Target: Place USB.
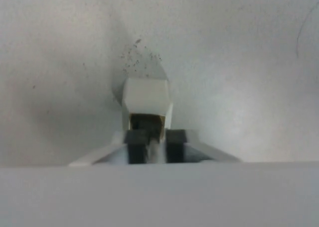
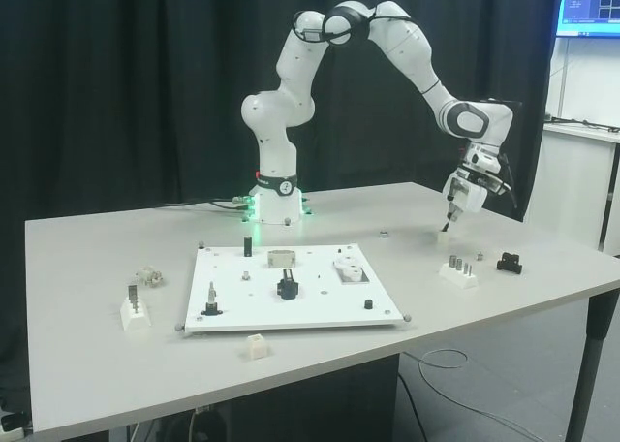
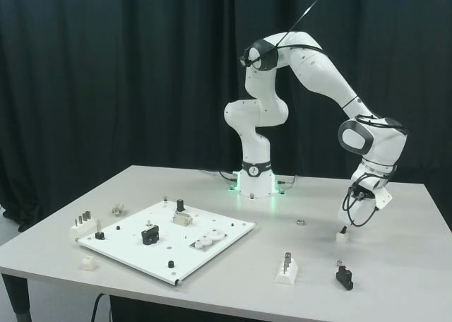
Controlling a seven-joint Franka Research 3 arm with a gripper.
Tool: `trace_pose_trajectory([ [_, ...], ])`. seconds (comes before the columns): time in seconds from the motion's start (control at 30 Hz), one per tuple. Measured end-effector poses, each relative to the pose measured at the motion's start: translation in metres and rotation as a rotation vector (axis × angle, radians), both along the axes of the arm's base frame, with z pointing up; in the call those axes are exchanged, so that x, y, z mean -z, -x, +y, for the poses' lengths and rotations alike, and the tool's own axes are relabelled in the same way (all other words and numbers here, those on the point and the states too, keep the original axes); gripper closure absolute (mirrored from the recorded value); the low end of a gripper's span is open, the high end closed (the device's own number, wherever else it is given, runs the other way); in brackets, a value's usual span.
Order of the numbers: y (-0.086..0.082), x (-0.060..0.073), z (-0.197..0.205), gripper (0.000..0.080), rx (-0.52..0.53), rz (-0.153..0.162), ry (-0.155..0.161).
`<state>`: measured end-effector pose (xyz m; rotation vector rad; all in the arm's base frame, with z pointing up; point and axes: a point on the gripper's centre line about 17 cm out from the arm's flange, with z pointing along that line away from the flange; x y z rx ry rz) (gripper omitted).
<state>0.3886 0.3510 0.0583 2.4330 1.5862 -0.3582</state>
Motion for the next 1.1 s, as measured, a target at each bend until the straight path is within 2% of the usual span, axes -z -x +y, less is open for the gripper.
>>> trace_pose_trajectory([
  [0.03,0.0,0.0,0.0,0.0786,0.001,0.0,0.0],
  [0.07,0.0,0.001,-0.001,0.0715,0.002,0.001,0.0],
  [0.23,-0.003,0.001,-0.003,0.0715,0.007,-0.001,0.002],
  [0.27,-0.004,0.001,-0.004,0.0362,0.009,-0.002,0.003],
  [0.53,-0.014,-0.011,-0.008,0.0362,0.024,-0.009,0.023],
  [0.57,-0.015,-0.013,-0.009,0.0025,0.026,-0.009,0.027],
  [0.87,-0.023,-0.034,-0.012,0.0006,0.04,-0.011,0.058],
  [1.1,-0.026,-0.044,-0.014,0.0006,0.049,-0.011,0.072],
])
